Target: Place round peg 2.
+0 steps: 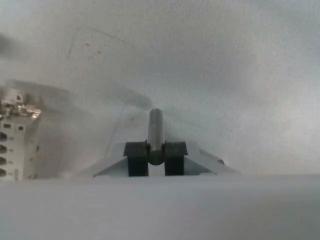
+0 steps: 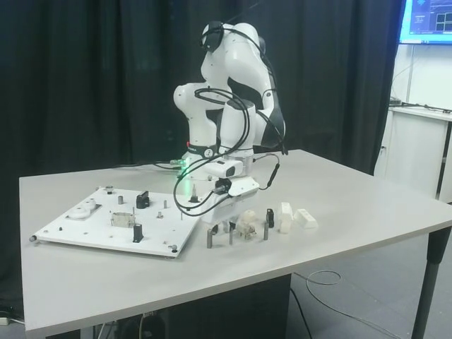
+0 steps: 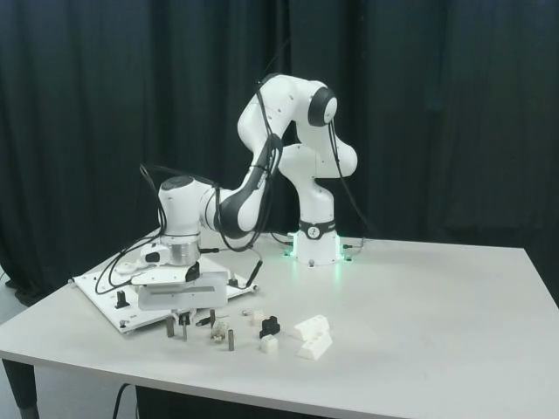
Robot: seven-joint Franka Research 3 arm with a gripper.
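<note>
Round peg 2 (image 1: 155, 131) is a grey metal cylinder, and my gripper (image 1: 155, 150) is shut on it between the two black pads. From the room views the gripper (image 2: 229, 227) hangs low just off the front corner of the white board (image 2: 85, 233), with the peg (image 2: 230, 236) upright under it at the table surface. The same peg (image 3: 184, 330) shows below the hand (image 3: 179, 292). Whether its tip touches the table I cannot tell.
A second grey peg (image 2: 209, 239) stands close beside the held one. A small white and grey assembly (image 2: 247, 226), a black part (image 2: 269, 217) and white blocks (image 2: 286, 215) lie just beyond. The board carries several fixtures (image 2: 126, 219). The table's front edge is near.
</note>
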